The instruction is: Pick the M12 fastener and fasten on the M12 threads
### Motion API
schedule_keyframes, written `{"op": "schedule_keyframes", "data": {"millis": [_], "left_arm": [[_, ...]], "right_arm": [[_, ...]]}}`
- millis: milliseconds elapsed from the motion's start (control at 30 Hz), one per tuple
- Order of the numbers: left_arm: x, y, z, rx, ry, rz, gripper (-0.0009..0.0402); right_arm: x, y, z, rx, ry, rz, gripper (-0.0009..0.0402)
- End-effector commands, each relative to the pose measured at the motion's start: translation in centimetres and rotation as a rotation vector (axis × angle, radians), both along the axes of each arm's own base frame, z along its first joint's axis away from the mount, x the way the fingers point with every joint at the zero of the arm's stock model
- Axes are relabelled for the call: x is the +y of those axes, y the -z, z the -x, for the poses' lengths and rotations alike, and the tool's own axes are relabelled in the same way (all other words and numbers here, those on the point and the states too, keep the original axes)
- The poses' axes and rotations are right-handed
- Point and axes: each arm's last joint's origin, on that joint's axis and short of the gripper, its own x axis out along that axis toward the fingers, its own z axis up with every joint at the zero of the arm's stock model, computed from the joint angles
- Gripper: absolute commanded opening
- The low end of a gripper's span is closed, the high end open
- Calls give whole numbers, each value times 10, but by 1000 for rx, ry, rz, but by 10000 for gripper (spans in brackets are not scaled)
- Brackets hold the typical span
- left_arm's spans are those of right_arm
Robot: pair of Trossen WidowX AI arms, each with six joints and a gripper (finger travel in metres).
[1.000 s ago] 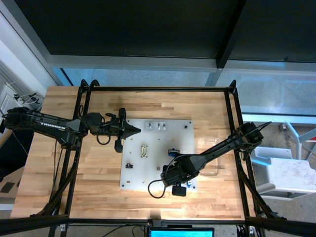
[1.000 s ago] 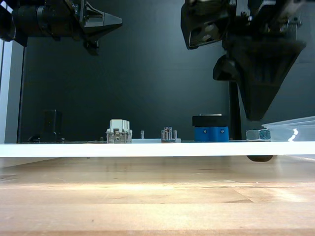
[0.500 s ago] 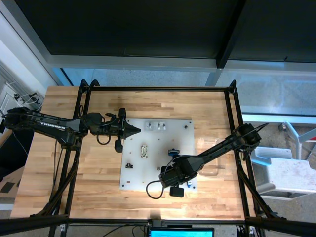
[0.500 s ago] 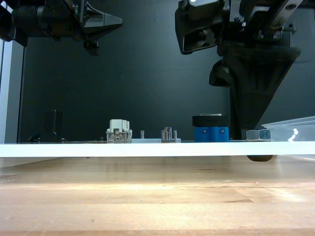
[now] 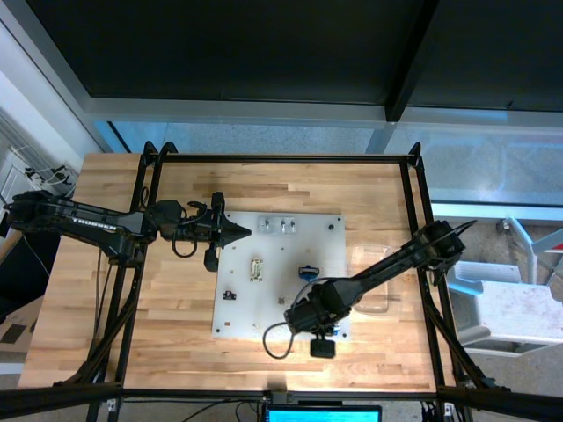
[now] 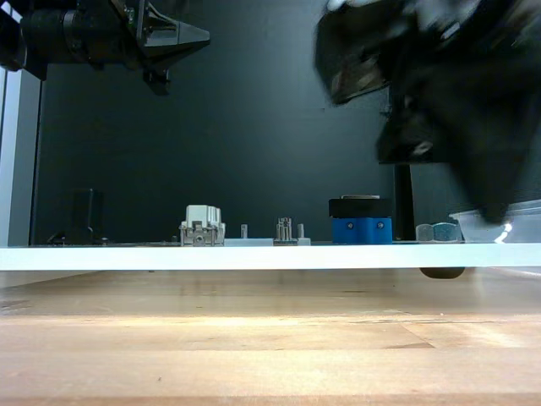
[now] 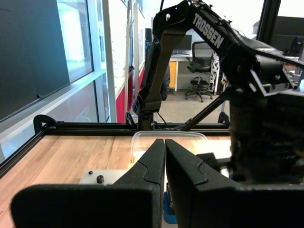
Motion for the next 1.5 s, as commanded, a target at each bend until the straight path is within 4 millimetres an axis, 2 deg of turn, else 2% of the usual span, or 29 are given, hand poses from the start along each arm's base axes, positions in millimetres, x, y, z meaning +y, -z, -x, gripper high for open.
{"op": "schedule_keyframes", "data": {"millis": [33, 467, 667, 1133, 1300, 1500], "left_arm": [[0, 0, 0, 0, 0, 0, 0], [0, 0, 0, 0, 0, 0, 0], [0, 0, 0, 1, 0, 0, 0], [0, 0, 0, 0, 0, 0, 0], [0, 0, 0, 0, 0, 0, 0], [0, 0, 0, 0, 0, 0, 0]], "right_arm": [[-2, -4, 2, 7, 1, 6, 0], [-6, -5, -1, -85, 46, 156, 0], [-4, 4, -5, -89, 47, 158, 0], [-3, 4, -7, -106, 48, 149, 0], [-2, 4, -7, -94, 40, 118, 0], [2, 3, -4, -18, -34, -32, 0]]}}
